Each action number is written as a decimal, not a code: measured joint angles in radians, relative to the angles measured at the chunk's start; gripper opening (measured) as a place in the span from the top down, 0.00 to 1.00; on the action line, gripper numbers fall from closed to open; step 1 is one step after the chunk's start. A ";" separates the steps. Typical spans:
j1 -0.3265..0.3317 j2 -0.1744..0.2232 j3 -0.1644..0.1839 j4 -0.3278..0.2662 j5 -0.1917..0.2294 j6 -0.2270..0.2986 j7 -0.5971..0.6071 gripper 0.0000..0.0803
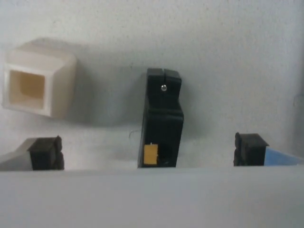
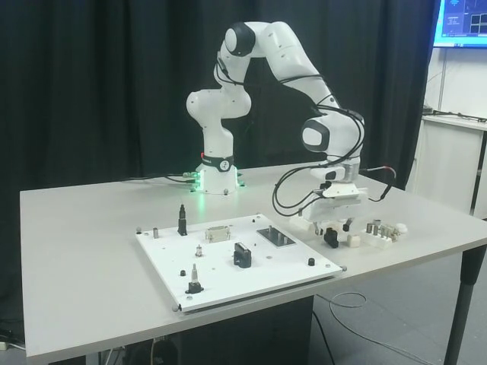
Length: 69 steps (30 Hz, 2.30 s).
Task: Pick D-SUB.
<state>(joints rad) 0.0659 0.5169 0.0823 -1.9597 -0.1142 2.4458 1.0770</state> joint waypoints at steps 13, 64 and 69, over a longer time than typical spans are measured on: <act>0.000 0.026 -0.005 0.030 0.005 -0.015 0.000 0.00; 0.005 0.021 -0.007 0.086 0.005 -0.125 -0.034 0.81; 0.011 0.011 -0.007 0.113 0.007 -0.181 -0.034 0.81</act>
<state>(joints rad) 0.0765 0.5278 0.0756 -1.8469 -0.1070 2.2648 1.0428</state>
